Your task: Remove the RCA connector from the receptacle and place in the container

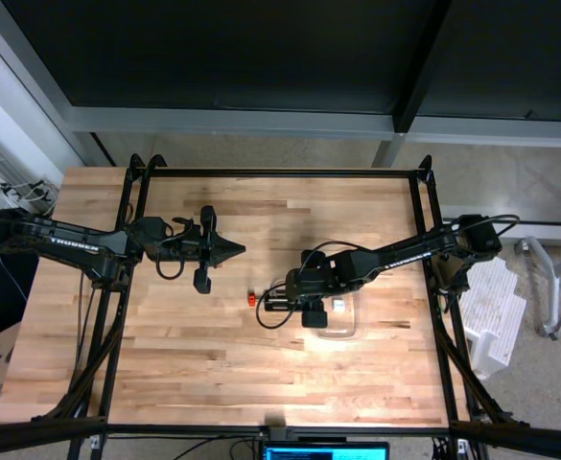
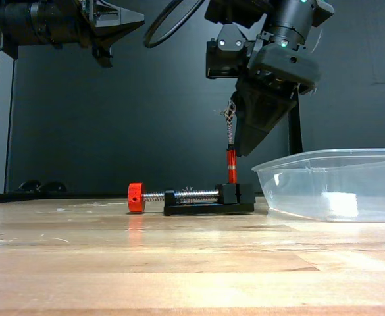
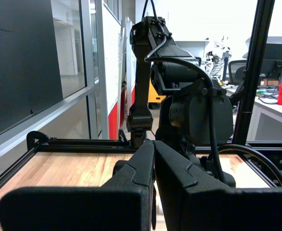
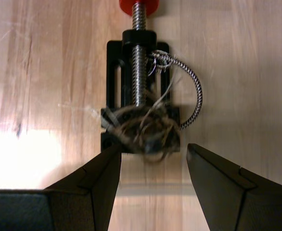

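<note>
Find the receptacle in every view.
High: receptacle near centre, under the right gripper.
Low: centre, below that gripper.
Left wrist: not in it; left gripper shut, raised at the left.
Right wrist: ahead of the open right gripper.
Landmark: its red knob.

Black arms (image 1: 405,251) (white TROSSEN lettering (image 1: 72,241)) trail looped cables (image 3: 211,125).

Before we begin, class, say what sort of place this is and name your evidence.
Probably a robotics lab: wooden workbench in a black frame, office desks behind. The left end effector hangs shut above the bench; right end effector open over the receptacle.
</note>
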`<action>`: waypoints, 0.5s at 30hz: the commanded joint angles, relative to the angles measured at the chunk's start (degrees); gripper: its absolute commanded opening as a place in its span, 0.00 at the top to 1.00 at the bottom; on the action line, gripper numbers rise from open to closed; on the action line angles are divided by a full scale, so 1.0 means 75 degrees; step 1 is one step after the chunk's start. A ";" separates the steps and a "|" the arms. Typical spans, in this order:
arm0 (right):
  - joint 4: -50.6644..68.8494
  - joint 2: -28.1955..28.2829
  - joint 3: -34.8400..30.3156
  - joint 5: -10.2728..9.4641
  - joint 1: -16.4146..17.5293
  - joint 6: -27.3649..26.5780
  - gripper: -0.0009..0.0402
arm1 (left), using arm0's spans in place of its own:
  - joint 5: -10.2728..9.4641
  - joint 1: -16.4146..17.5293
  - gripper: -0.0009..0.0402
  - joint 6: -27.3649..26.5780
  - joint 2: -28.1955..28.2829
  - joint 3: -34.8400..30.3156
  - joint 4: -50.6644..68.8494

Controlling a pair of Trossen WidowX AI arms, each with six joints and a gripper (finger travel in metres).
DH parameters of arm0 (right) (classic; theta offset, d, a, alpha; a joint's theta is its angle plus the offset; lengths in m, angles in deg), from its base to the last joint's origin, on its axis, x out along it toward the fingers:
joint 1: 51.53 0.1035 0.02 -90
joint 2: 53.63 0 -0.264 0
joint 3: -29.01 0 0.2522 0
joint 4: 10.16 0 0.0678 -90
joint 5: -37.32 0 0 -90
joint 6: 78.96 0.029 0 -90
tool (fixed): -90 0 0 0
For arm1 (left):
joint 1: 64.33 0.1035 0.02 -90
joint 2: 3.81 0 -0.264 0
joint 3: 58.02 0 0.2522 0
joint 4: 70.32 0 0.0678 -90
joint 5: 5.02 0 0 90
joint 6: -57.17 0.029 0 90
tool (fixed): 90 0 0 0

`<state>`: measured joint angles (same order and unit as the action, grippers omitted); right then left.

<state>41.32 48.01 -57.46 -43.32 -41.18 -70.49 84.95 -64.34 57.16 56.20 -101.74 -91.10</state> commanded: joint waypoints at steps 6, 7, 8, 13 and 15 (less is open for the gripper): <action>-0.0358 0.0012 0.0006 -0.0052 0.0006 -0.0003 0.52 | 0.0000 0.0000 0.98 0.0003 0.0000 0.0000 0.0000; -0.0385 0.0067 0.0006 -0.0055 0.0009 -0.0003 0.52 | 0.0000 0.0000 0.98 0.0003 0.0000 0.0000 0.0000; -0.0391 0.0093 0.0006 -0.0052 0.0006 -0.0003 0.52 | 0.0000 0.0003 0.98 0.0003 0.0000 0.0000 0.0000; -0.0423 0.0265 0.0006 -0.0055 0.0009 -0.0003 0.52 | 0.0000 0.0000 0.98 0.0003 0.0000 0.0000 0.0000; -0.0443 0.0265 0.0006 -0.0052 0.0009 0.0000 0.52 | 0.0000 0.0003 0.98 0.0003 0.0000 0.0000 0.0000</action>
<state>38.15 49.98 -57.46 -43.76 -41.13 -70.49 84.92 -64.34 57.16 56.20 -101.72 -91.08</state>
